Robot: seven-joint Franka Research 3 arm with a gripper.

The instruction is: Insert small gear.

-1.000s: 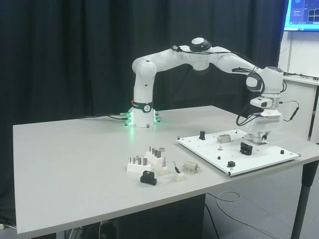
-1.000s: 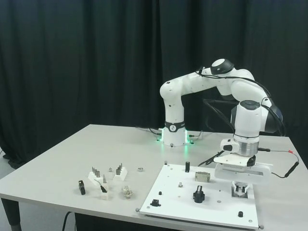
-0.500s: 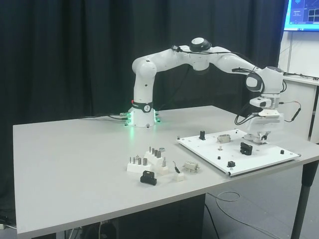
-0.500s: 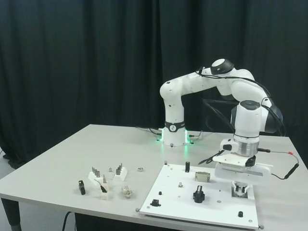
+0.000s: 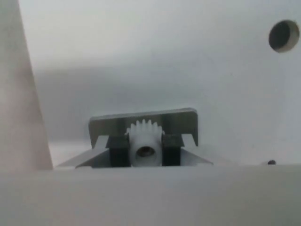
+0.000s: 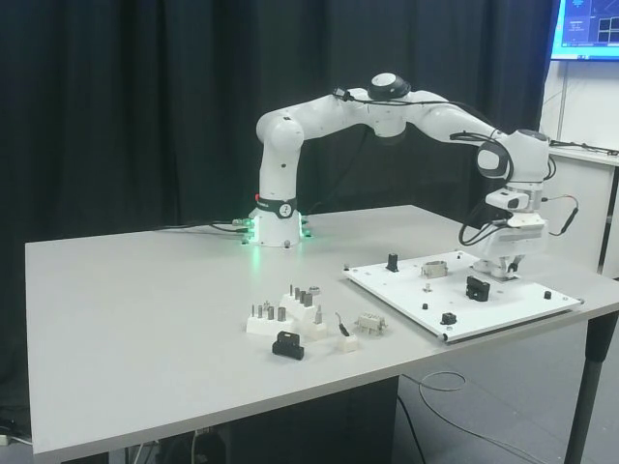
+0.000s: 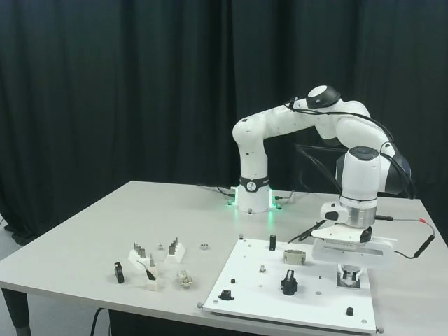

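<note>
Gripper [image 5: 145,151] closed on the white gear [image 5: 144,140], teeth up, bore facing the wrist camera. Held low over the white board [image 7: 259,290], axis level.

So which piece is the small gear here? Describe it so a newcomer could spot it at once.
Start at the white board on the grey table, then find the arm's claw low over its far corner. The small gear sits clamped between the black fingers: white, toothed, with a centre hole, unlike the black parts nearby.
</note>
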